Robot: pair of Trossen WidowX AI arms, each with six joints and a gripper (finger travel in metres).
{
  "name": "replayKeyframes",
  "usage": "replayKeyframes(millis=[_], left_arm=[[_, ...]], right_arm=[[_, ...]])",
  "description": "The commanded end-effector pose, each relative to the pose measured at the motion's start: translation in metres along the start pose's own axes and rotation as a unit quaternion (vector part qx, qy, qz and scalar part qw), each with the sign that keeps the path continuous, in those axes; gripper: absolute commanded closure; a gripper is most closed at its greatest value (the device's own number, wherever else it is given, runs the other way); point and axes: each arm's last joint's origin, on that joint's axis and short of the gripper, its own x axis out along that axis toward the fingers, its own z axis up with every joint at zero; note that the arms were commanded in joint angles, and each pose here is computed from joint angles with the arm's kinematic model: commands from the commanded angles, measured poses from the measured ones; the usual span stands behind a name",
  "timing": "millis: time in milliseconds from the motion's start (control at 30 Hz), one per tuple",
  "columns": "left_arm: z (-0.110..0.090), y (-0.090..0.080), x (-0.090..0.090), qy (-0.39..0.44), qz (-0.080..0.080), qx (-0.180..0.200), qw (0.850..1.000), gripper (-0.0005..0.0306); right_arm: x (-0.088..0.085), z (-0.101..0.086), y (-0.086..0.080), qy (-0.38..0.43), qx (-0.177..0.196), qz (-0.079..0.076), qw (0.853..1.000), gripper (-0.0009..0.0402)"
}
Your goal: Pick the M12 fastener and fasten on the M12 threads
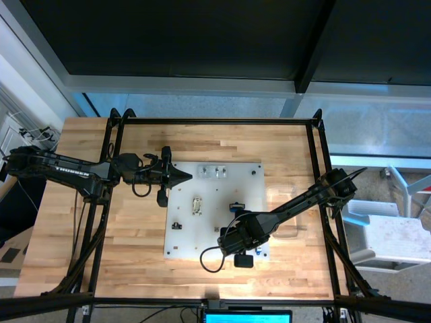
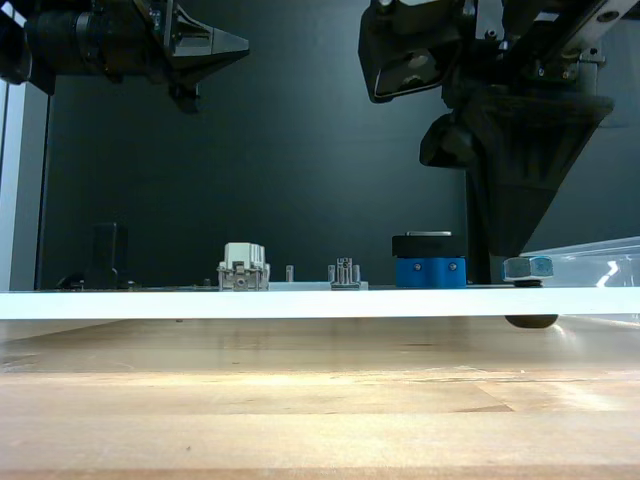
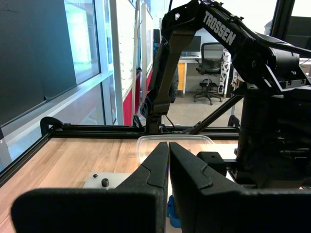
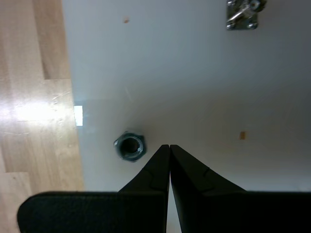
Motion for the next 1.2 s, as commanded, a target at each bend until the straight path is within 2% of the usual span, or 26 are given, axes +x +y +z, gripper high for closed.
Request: replayKeyframes(millis=[33,233,267,300,333,367,467,500,533,767,867,967,1100,1200], left_arm=[[0.0,0.0,0.0,0.0,0.0,0.0,1.0,0.03],[0.0,0.0,0.0,0.0,0.0,0.0,1.0,0.03],[0.0,0.0,0.0,0.0,0.0,0.0,1.0,0.03],[0.0,0.0,0.0,0.0,0.0,0.0,1.0,0.03],[0.0,0.0,0.0,0.0,0.0,0.0,1.0,0.03],[0.0,0.0,0.0,0.0,0.0,0.0,1.0,0.03],[0.0,0.0,0.0,0.0,0.0,0.0,1.0,0.03],[0.0,0.0,0.0,0.0,0.0,0.0,1.0,0.03],[0.0,0.0,0.0,0.0,0.0,0.0,1.0,0.03],[0.0,0.0,0.0,0.0,0.0,0.0,1.0,0.03],[0.0,0.0,0.0,0.0,0.0,0.0,1.0,0.03],[0.0,0.0,0.0,0.0,0.0,0.0,1.0,0.03],[0.0,0.0,0.0,0.0,0.0,0.0,1.0,0.03],[0.0,0.0,0.0,0.0,0.0,0.0,1.0,0.03]], right_arm=[[0.005,0.0,0.001,0.006,-0.002,0.002,1.0,0.0393],[0.006,0.0,0.001,0.005,-0.001,0.004,1.0,0.0393],[0.006,0.0,0.001,0.006,-0.002,0.006,1.0,0.0393],[0.006,0.0,0.002,0.012,-0.003,0.016,1.0,0.0393],[0.006,-0.001,0.003,0.019,-0.005,0.03,0.999,0.0393],[0.006,-0.001,0.004,0.03,-0.008,0.051,0.998,0.0393],[0.003,-0.004,0.009,0.073,-0.041,0.146,0.986,0.0393],[0.002,-0.005,0.01,0.081,-0.044,0.162,0.982,0.0393],[0.001,-0.006,0.009,0.083,-0.044,0.166,0.982,0.0393],[-0.002,-0.005,0.005,0.058,-0.036,0.102,0.992,0.0393],[-0.003,-0.005,0.003,0.046,-0.02,0.078,0.996,0.0393],[-0.003,-0.004,0.001,0.029,-0.001,0.043,0.999,0.0393],[0.0,-0.002,-0.001,0.011,0.018,0.006,1.0,0.0393],[0.003,0.0,0.0,0.005,0.024,0.007,1.0,0.0393]])
